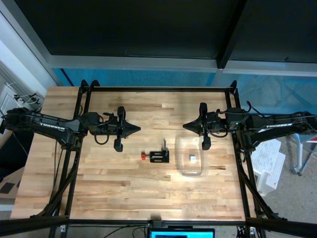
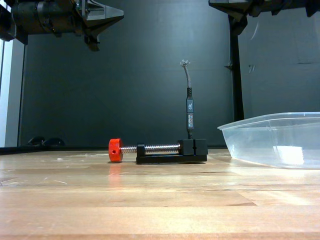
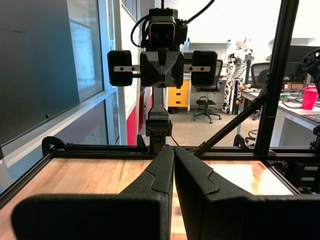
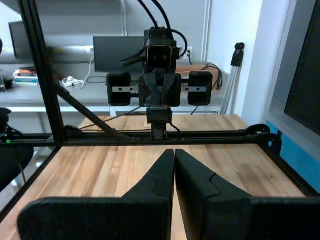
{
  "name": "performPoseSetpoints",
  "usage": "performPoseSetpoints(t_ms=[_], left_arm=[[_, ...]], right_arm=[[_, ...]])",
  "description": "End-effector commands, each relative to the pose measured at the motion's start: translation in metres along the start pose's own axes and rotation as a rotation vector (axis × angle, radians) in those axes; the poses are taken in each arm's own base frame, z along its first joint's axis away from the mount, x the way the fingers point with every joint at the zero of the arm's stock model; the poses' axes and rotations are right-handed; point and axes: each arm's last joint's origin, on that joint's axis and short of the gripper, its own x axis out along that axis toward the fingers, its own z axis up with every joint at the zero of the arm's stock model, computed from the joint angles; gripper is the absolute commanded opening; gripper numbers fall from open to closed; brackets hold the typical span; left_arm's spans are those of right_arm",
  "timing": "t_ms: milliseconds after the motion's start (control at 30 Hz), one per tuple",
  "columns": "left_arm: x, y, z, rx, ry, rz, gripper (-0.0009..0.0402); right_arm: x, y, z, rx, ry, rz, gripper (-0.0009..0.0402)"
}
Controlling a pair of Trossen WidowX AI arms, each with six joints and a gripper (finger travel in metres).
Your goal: Pick the usb-c connector and install on the hub
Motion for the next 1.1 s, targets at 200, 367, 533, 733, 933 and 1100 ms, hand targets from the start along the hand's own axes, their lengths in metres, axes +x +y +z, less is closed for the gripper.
performPoseSetpoints(t_ms=[200, 367, 533, 733, 933, 1100], left_arm=[[0.0001, 0.0, 0.0, 0.0, 0.0, 0.0, 0.0], [0.0001, 0.0001, 0.0, 0.0, 0.0, 0.0, 0.0], [0.0001, 0.0, 0.0, 0.0, 0.0, 0.0, 0.0], [0.0001, 0.0001, 0.0, 0.0, 0.0, 0.0, 0.0], [0.0001, 0.0001, 0.0, 0.0, 0.0, 0.0, 0.0], [0.0001, 0.0, 0.0, 0.0, 0.0, 0.0, 0.0]], right_arm=[[0.001, 0.0005, -0.0109, 0.014, -0.063, 0.005, 0.0], [0.002, 0.0006, -0.0116, 0.012, -0.059, 0.005, 0.0], [0.002, 0.0008, -0.0128, 0.011, -0.047, 0.012, 0.0], [0.002, 0.0006, -0.0129, 0.011, -0.046, 0.005, 0.0], [0.002, 0.0006, -0.013, 0.02, -0.045, 0.006, 0.0], [0.0031, 0.0008, -0.014, 0.021, -0.04, 0.006, 0.0]])
